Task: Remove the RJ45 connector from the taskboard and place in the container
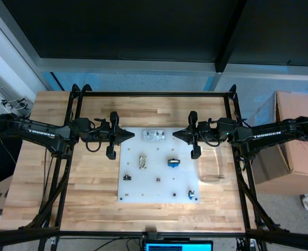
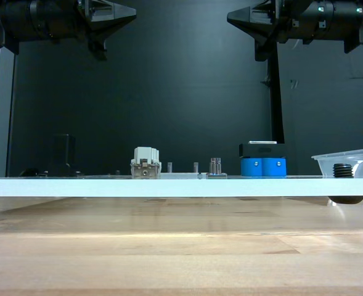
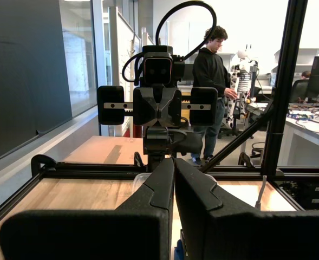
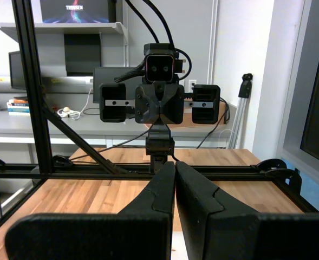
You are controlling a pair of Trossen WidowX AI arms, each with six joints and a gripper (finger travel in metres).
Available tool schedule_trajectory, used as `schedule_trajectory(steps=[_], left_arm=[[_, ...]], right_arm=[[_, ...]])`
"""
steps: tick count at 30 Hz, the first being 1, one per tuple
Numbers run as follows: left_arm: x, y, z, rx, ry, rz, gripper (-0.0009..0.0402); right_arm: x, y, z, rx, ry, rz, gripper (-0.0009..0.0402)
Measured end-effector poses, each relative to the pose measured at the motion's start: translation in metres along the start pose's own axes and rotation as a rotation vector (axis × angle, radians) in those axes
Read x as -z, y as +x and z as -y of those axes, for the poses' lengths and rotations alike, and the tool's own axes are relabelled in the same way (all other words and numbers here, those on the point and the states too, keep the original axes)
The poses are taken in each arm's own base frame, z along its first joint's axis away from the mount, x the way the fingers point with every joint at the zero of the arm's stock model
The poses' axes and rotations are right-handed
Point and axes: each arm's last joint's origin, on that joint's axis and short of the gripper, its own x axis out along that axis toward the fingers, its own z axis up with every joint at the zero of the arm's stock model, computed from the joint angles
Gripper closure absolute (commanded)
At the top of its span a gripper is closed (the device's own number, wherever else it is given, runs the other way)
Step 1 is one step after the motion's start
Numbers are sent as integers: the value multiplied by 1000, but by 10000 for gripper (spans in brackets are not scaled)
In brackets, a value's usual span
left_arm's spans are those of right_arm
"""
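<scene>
- Only the low view gives height: the left gripper (image 2: 129,12) and right gripper (image 2: 232,18) hang well above the taskboard (image 2: 169,186), arms level, tips facing each other.
- Each wrist view shows its fingers pressed together, holding nothing.
- From above, the RJ45 connector (image 1: 173,162) (the blue-based part, as far as I can tell) stands on the board, near the container (image 1: 211,163).

The word TROSSEN stands in white letters along the left arm (image 1: 38,133) and on a screen (image 4: 75,7) beyond the table's left side.
</scene>
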Motion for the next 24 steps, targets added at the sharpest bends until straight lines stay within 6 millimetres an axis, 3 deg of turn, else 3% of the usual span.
schedule_trajectory(steps=[16, 24], left_arm=[[0, 0, 0, 0, 0, -3, 393], [0, 0, 0, 0, 0, -3, 393]], right_arm=[[5, 0, 0, -1, 42, -64, 394], [-7, 5, -9, -26, 66, -391, 393]])
